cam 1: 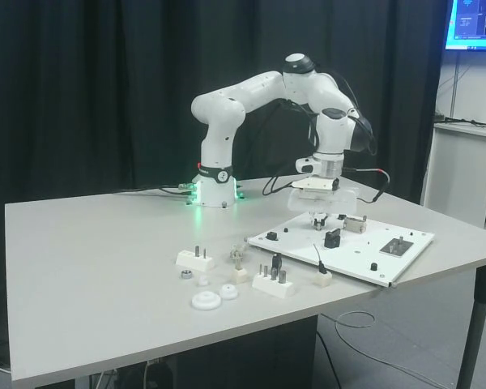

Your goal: Insert BNC.

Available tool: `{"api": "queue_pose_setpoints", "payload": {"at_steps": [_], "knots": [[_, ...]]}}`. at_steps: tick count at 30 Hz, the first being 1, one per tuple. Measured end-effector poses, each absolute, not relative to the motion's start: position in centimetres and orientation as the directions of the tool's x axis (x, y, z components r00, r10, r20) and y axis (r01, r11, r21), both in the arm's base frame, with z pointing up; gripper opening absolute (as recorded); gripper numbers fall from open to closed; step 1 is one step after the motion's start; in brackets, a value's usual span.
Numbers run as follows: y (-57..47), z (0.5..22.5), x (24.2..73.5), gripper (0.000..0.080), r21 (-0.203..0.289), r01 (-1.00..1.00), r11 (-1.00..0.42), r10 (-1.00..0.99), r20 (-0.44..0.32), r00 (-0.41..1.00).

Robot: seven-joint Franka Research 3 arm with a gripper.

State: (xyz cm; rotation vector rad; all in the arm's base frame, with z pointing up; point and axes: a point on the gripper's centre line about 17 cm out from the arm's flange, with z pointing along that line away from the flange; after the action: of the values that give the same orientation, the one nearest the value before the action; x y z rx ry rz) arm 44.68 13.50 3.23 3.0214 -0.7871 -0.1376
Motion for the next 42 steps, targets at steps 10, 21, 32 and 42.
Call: {"api": "queue_pose_setpoints", "payload": {"at_steps": [10,21,32,42], "knots": [[13.5,3.19,44.68,0.0125,0.042,-0.494,-0.869,-0.495,-0.071,0.866],[13.45,3.14,44.62,0.0125,0.038,-0.428,-0.903,-0.43,-0.072,0.9],[13.46,3.02,44.66,0.0125,0.034,-0.43,-0.902,-0.431,-0.069,0.9],[13.47,2.99,44.68,0.0125,0.029,-0.434,-0.901,-0.435,-0.069,0.898]]}}
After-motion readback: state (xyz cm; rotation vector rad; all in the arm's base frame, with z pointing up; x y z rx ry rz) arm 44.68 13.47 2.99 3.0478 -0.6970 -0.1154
